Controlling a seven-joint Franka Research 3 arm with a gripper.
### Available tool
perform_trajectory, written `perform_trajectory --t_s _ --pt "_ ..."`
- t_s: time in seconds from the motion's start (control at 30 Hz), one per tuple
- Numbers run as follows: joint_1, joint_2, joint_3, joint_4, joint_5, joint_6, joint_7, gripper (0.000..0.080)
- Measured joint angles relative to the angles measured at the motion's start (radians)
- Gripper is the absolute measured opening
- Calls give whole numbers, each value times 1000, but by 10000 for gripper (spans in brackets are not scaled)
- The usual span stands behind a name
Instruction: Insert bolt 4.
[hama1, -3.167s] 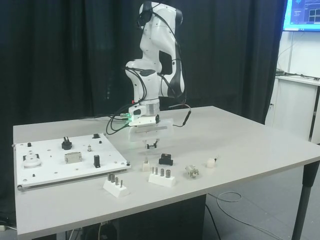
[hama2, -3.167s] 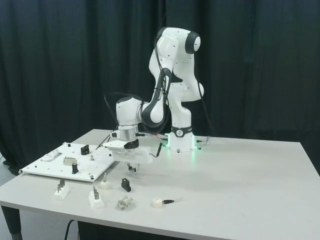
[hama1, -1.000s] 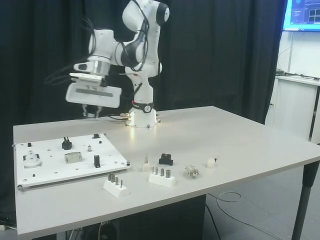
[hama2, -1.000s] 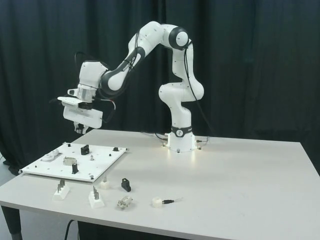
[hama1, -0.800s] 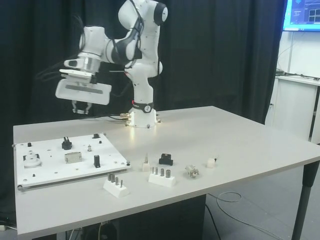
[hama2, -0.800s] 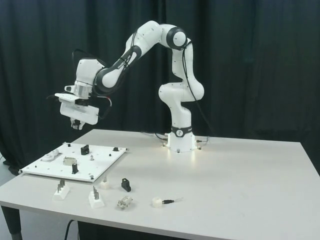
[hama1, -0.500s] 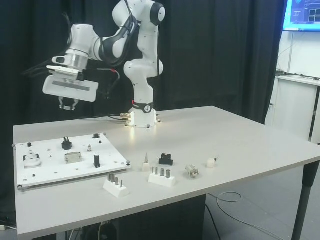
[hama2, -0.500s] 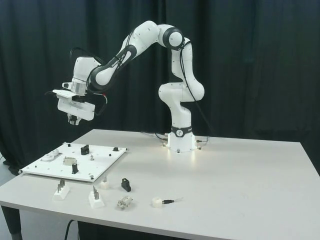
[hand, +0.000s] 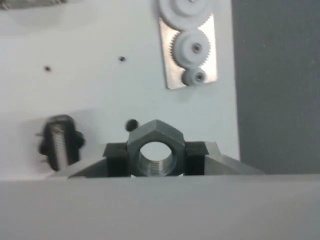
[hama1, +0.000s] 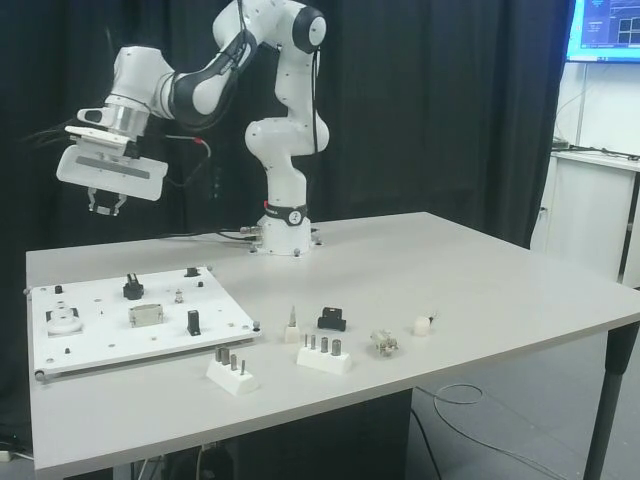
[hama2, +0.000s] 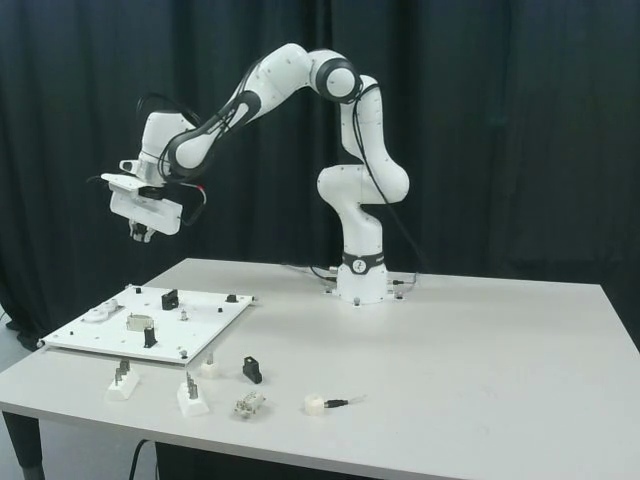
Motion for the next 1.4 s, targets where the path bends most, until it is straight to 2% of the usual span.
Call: perform_trajectory --t_s 0.2,0.43,0.57,0.77,0.9,1.07,1.4 --pt "-134 83 90 54 105 2 -104 226" --pt "-329 201 235 163 223 -17 -185 226" --pt "-434 257 313 241 251 -54 -198 226" --pt "-556 310 400 345 255 -126 -210 226" --pt "-615 335 437 397 255 -175 -218 226" --pt "-663 363 461 445 255 -227 -220 226" --pt "-698 412 466 490 255 -292 -230 226"
